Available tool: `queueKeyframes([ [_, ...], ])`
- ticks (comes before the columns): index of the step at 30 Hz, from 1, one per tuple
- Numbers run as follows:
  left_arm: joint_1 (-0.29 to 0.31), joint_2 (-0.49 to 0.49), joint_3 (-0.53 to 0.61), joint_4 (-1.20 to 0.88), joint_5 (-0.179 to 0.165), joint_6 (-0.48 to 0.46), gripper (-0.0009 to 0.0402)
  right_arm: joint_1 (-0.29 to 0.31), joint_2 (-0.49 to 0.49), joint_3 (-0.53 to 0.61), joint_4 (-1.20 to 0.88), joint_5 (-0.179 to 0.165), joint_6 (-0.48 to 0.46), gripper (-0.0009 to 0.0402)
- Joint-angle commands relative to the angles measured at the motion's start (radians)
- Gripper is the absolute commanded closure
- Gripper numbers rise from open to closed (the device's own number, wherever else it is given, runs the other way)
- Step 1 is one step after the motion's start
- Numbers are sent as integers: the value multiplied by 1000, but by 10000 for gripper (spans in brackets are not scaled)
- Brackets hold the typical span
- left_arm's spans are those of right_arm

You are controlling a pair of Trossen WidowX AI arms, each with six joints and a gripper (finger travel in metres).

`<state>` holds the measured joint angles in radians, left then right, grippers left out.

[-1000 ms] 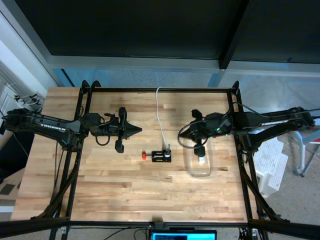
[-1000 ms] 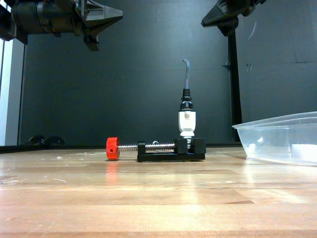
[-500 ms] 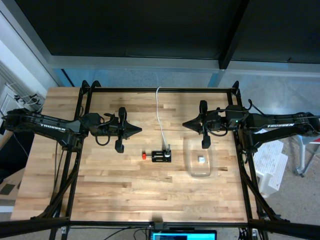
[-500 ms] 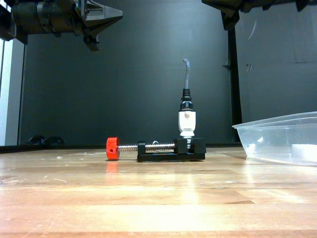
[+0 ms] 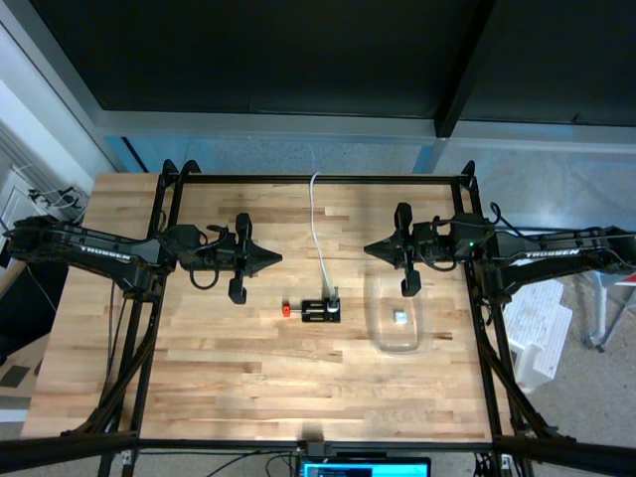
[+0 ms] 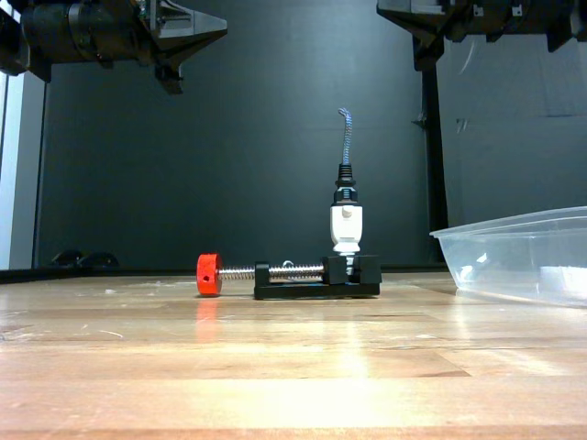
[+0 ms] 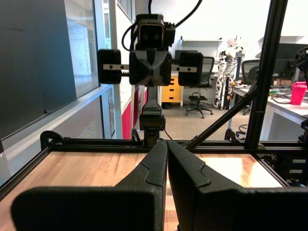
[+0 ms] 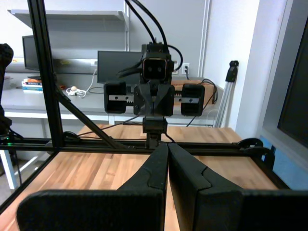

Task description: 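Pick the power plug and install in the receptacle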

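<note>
The wooden table point(image 5: 248, 388) is ringed by a black frame point(image 5: 318, 180). From the clamp point(image 5: 320, 311) toward 6 o'clock we see only open boards out to the near edge. The clamp sits near the middle with its red knob point(image 5: 286, 310) at 9 o'clock. The receptacle point(image 5: 335, 296) stands upright in the clamp's 3 o'clock end, and the white cable point(image 5: 318, 229) runs off toward 12 o'clock.

The left gripper point(image 5: 278, 258) hangs at 10 o'clock from the clamp and the right gripper point(image 5: 366, 248) at 1 o'clock. They point inward at each other, well apart and high above the board. Each has its fingers pressed together on nothing.

Compared with a second ago, the right gripper has risen from its downward reach over the clear tray point(image 5: 376, 333) and now lies level. The left arm has not moved.

The tray lies at 3 o'clock from the clamp, near it, and holds a small white block point(image 5: 399, 317). We cannot pick out the power plug in any view.
</note>
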<state>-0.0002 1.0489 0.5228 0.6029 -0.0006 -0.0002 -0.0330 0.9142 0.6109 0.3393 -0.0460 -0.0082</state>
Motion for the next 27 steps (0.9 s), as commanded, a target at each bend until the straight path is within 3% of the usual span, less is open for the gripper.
queueKeyframes([
  [1, 0, 0, 0, 0, 0, 0, 393, 0, 1, -13, 18, 2, 1, 393],
  [7, 0, 0, 0, 0, 0, 0, 393, 0, 1, -40, 32, 29, 2, 393],
  [19, 0, 0, 0, 0, 0, 0, 393, 0, 2, -57, 49, 32, 22, 393],
  [27, 0, 0, 0, 0, 0, 0, 393, 0, 2, -61, 47, 54, 26, 393],
])
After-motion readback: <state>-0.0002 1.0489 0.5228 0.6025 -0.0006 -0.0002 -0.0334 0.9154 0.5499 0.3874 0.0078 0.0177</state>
